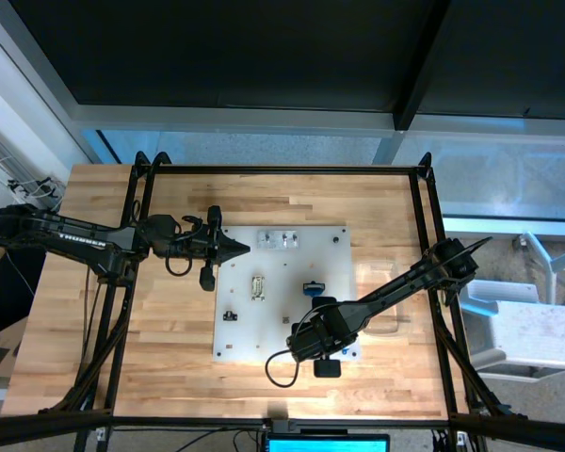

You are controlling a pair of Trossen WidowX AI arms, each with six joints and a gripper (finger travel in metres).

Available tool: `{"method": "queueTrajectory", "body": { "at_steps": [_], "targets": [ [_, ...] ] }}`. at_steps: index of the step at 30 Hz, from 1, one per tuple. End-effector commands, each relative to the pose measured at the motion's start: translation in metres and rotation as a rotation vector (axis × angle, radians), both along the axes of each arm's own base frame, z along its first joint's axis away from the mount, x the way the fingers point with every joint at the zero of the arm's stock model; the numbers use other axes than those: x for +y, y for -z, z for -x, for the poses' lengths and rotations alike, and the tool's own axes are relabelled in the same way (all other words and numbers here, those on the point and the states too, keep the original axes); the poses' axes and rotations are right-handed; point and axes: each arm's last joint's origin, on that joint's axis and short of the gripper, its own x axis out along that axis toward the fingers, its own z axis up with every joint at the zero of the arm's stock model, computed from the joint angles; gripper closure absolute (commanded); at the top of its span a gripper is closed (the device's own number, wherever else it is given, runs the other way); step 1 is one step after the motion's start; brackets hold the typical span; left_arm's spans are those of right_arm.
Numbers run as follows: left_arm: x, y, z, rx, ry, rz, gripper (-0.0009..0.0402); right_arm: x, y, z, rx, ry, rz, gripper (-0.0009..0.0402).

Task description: Pick the M12 fastener and fasten on the M12 threads

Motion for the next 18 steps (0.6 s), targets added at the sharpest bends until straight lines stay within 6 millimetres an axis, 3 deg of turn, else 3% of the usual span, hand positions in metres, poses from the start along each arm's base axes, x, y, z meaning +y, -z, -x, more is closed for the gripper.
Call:
{"method": "queueTrajectory", "body": {
  "at_steps": [1,10,18],
  "targets": [
    [0.0000,0.0001,-0.0001,0.000,0.000,0.000,0.0393,0.0000,0.0017,0.0001,-0.002,0.002,0.002,0.0393],
    [0.0000,0.0001,-0.0001,0.000,0.000,0.000,0.0393,-0.0001,0.0017,-0.0002,-0.006,0.001,0.002,0.0393],
    [0.0000,0.0001,-0.0001,0.000,0.000,0.000,0.0393,0.0083,-0.0018,0.0049,0.126,-0.138,-0.296,0.0393]
  ]
}}
